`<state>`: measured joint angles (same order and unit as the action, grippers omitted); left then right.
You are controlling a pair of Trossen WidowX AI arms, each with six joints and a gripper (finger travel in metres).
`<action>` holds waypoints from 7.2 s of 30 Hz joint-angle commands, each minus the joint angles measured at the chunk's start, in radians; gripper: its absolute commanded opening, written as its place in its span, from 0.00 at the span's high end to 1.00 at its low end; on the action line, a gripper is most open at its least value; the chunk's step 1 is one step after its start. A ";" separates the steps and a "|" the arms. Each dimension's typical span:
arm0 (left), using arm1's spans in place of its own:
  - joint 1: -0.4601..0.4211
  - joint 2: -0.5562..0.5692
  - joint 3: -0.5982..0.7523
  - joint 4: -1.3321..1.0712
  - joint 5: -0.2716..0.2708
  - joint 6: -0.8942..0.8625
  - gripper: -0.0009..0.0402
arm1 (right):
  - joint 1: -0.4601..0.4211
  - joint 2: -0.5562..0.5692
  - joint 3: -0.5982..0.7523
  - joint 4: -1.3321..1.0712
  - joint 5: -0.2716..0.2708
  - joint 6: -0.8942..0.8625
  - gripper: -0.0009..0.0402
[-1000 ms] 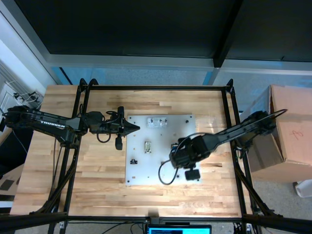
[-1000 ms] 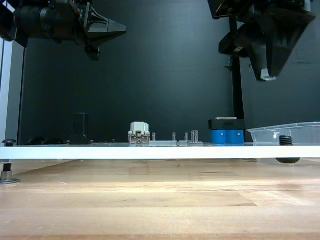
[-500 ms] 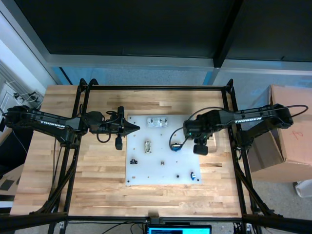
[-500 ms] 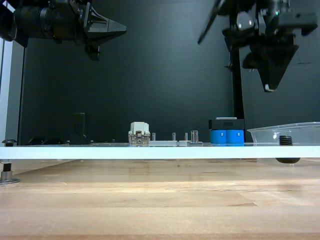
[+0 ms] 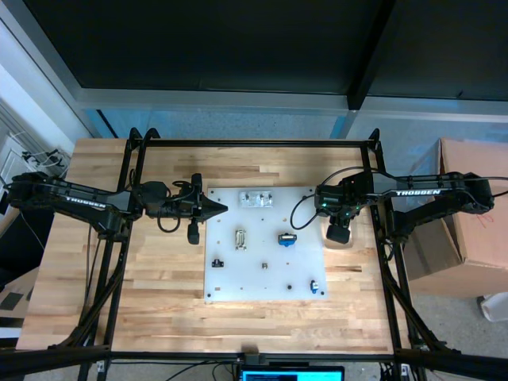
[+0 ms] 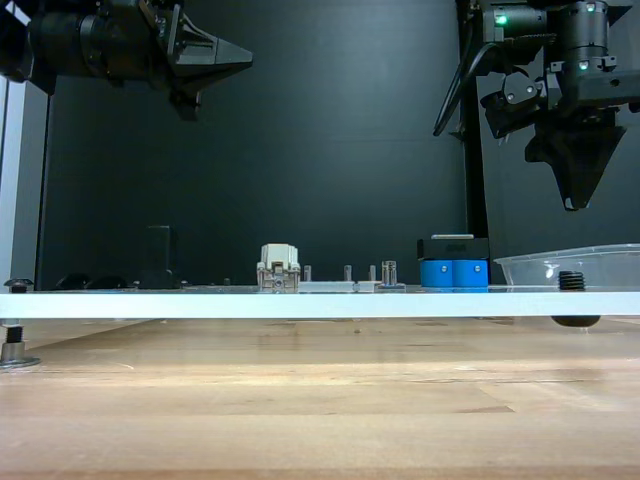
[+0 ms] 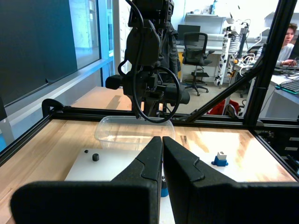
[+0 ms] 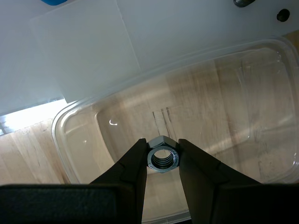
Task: Unfasten the M12 nut and place it in the container
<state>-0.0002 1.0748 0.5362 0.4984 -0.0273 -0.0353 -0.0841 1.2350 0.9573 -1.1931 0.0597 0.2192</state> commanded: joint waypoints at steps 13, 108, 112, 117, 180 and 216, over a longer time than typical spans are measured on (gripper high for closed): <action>0.000 0.000 0.000 0.000 0.000 0.000 0.98 | -0.002 0.001 0.000 0.031 0.000 -0.001 0.95; 0.000 0.000 0.000 0.001 0.000 0.000 0.98 | -0.005 0.301 0.080 0.338 -0.010 -0.556 0.21; 0.000 0.000 0.000 0.000 0.000 0.000 0.98 | -0.003 0.361 0.125 0.328 -0.044 -0.757 0.24; 0.000 0.000 0.000 0.000 0.000 0.000 0.98 | -0.003 0.469 0.207 0.315 -0.043 -0.769 0.28; 0.000 0.000 0.000 0.000 0.000 0.000 0.98 | 0.009 -0.126 -0.200 0.111 -0.008 -0.297 0.82; 0.000 0.000 0.000 0.000 0.000 0.000 0.98 | -0.008 -0.127 0.028 0.280 0.000 -0.195 0.69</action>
<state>-0.0002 1.0748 0.5362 0.4988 -0.0273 -0.0353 -0.0917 1.1084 0.9627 -0.9668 0.0601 0.0051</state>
